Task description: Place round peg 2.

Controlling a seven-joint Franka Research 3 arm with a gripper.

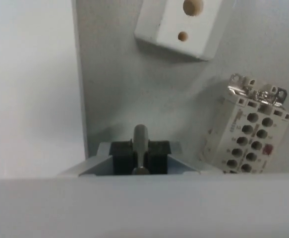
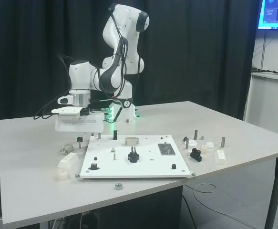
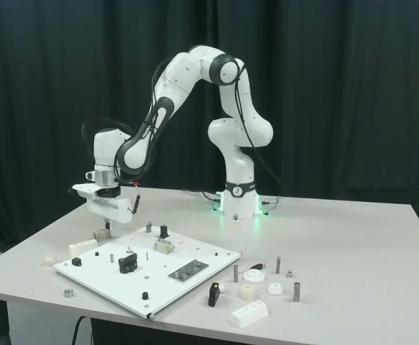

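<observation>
A white board (image 2: 143, 164) lies flat on the grey table (image 2: 234, 129). At the board's 9 o'clock edge, in the first room view, sit a white block (image 2: 67, 162) with two holes and a multi-pin connector (image 1: 251, 136). At 3 o'clock, well apart, stand upright pins (image 2: 195, 134), white gears (image 3: 254, 276) and a white slotted block (image 3: 249, 313). A small nut (image 2: 118, 186), possibly metal, rests at 6 o'clock.

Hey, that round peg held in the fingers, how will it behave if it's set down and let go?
The round peg looks like stiff, smooth metal, so it may slip. Slim and upright, it would probably tip and roll on the grey table unless seated in a hole.
</observation>
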